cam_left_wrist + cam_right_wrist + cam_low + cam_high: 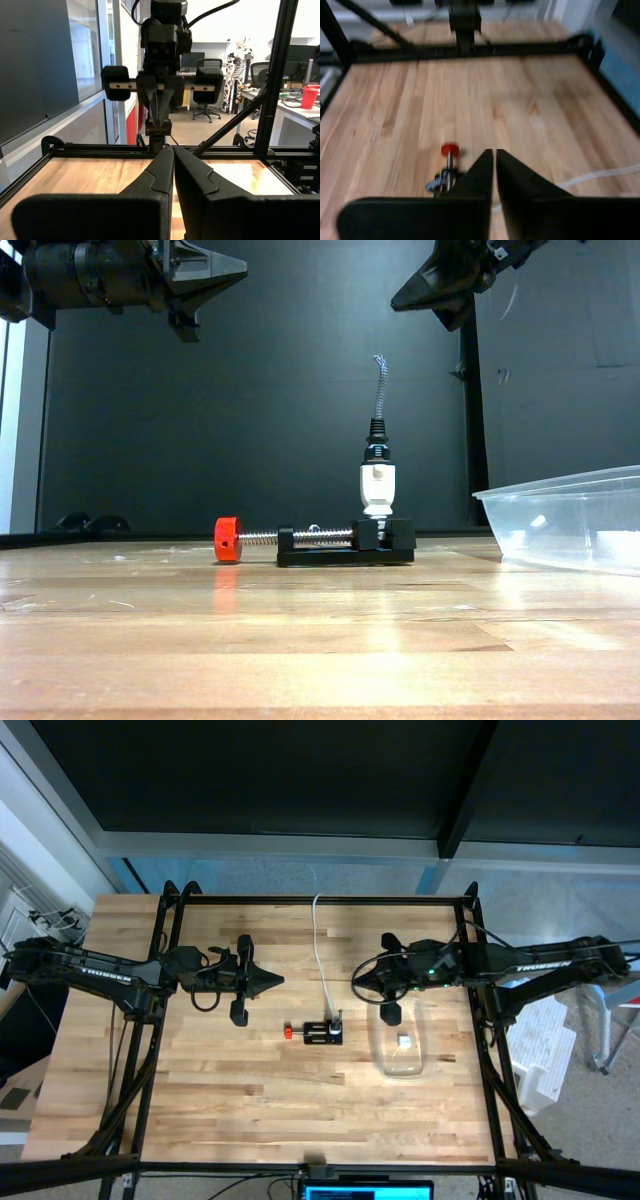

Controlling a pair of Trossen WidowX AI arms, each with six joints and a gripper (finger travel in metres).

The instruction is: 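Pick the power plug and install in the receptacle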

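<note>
High camera: above the near edge of the pale wooden table, looking down on the black block-like receptacle with orange-red knob. Low camera: table-height, close before it. Wrist cameras: along my left gripper and right gripper, raised beyond it; the right wrist view shares it.

"TROSSEN" — left arm, right arm

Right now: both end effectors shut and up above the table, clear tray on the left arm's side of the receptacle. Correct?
One error: the clear tray lies on the right arm's side of the receptacle, as the high view shows. The rest holds: the left end effector and the right end effector are both shut and up above the table.
</note>
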